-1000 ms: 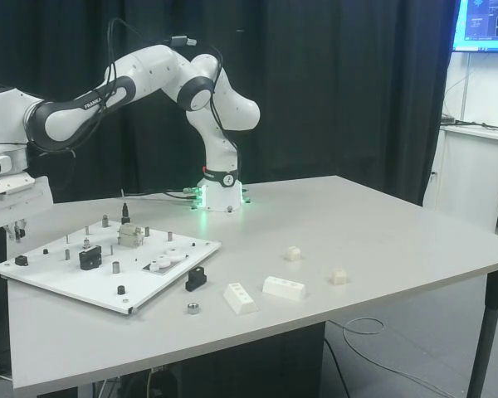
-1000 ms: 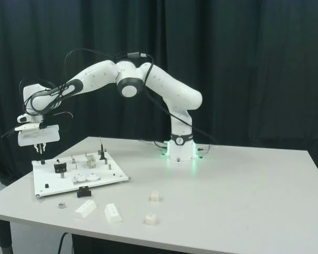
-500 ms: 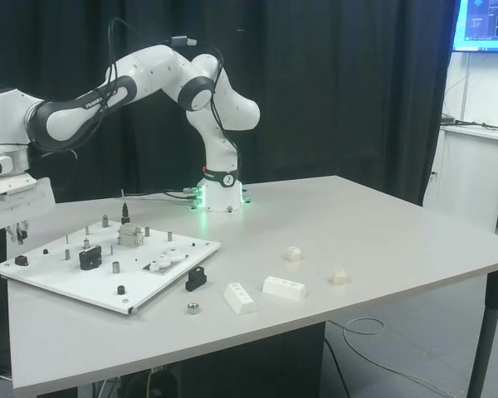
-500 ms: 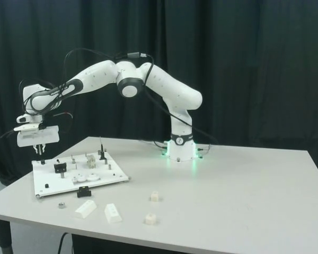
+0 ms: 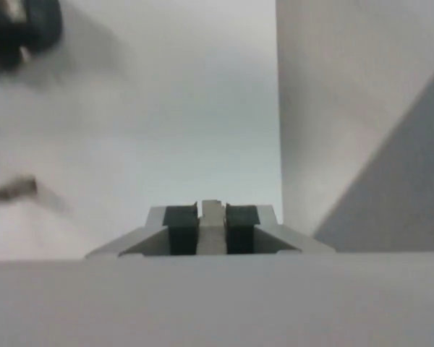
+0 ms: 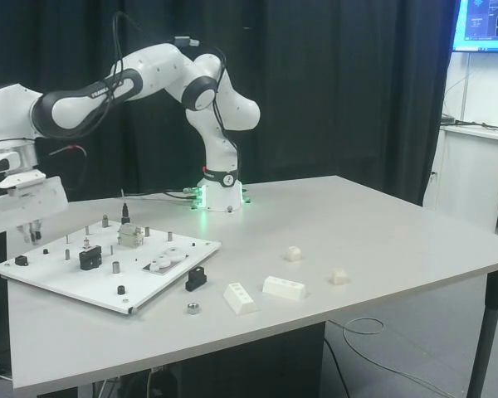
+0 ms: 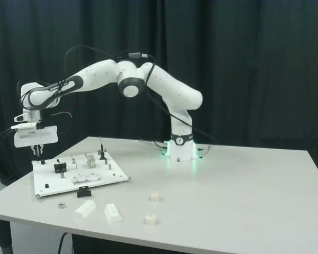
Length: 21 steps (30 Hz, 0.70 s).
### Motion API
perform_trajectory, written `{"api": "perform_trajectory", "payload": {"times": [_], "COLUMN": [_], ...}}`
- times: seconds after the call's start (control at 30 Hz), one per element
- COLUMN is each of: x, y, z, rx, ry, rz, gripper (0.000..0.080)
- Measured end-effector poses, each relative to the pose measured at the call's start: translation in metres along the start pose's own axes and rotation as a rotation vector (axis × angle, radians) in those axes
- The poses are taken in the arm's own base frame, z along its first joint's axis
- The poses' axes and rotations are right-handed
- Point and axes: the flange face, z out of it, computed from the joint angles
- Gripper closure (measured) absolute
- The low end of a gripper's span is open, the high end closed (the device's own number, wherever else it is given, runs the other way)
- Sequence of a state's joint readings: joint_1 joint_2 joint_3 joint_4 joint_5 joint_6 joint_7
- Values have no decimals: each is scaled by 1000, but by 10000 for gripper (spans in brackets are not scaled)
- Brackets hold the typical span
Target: Place Ethernet.
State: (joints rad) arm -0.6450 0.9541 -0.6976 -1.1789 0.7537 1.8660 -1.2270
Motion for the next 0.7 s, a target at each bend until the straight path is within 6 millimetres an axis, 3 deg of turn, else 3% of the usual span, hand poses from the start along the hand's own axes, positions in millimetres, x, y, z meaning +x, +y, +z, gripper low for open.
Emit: {"api": "perform_trajectory", "payload": {"times": [0.7], "x": [48], "y": [-71], "z": [8], "rx": [177], "ry": [-57], "rz": [-12], "gripper": [725]}}
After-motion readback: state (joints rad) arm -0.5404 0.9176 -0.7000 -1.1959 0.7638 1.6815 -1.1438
